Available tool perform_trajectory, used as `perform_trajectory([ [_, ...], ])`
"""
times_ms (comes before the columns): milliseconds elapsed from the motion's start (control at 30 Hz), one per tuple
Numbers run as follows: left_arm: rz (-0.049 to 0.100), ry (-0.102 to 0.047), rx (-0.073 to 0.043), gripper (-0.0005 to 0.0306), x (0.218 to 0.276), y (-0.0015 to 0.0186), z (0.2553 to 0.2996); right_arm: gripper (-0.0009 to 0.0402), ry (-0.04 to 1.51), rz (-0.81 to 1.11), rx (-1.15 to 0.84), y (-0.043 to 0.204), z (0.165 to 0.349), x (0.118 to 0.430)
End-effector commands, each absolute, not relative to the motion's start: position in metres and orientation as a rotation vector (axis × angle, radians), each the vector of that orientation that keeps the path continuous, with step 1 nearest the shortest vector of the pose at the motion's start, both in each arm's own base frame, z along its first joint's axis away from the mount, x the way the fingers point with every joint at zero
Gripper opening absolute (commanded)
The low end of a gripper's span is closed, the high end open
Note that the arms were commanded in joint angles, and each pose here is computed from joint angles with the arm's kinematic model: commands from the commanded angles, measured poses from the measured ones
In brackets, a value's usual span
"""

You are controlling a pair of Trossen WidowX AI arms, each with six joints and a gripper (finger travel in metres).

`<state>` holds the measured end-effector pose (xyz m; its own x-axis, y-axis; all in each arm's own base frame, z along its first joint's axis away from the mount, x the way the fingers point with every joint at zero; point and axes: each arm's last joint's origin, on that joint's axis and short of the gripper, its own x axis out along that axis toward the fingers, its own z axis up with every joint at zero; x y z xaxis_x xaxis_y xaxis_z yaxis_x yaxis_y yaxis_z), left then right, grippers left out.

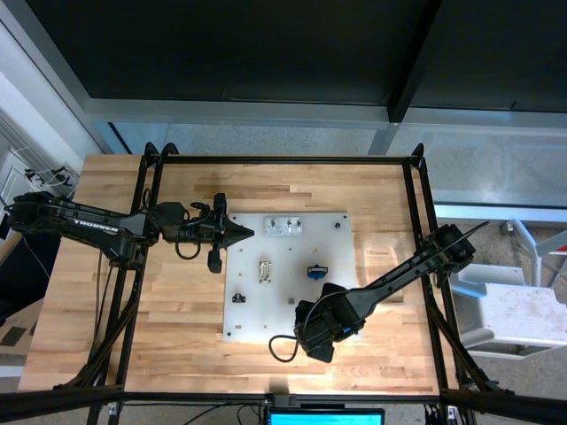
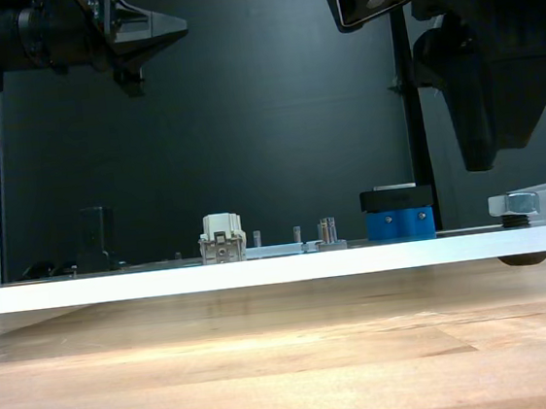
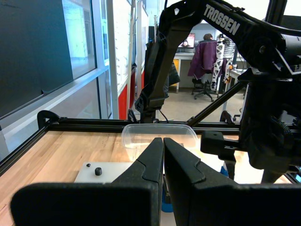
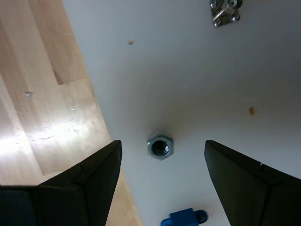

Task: Unfasten the M12 fastener and place in the container

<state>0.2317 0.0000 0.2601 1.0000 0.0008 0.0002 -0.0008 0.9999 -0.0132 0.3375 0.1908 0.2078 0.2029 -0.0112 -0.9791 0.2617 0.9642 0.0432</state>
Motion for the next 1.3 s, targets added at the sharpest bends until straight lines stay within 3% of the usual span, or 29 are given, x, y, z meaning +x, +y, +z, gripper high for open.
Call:
perform_trajectory([
  [33,0.001,0.0,-0.013,0.0,0.2318,0.0,0.26,0.0243,1.367,-0.182,0.193,0.19,0.203,0.336],
  [733,0.001,0.0,-0.013,0.0,0.2318,0.0,0.26,0.0235,1.395,-0.161,0.153,0.19,0.182,0.337],
  [1300,0.001,0.0,-0.013,0.0,0.2318,0.0001,0.26,0.0081,1.398,-0.138,0.123,0.19,0.181,0.337],
])
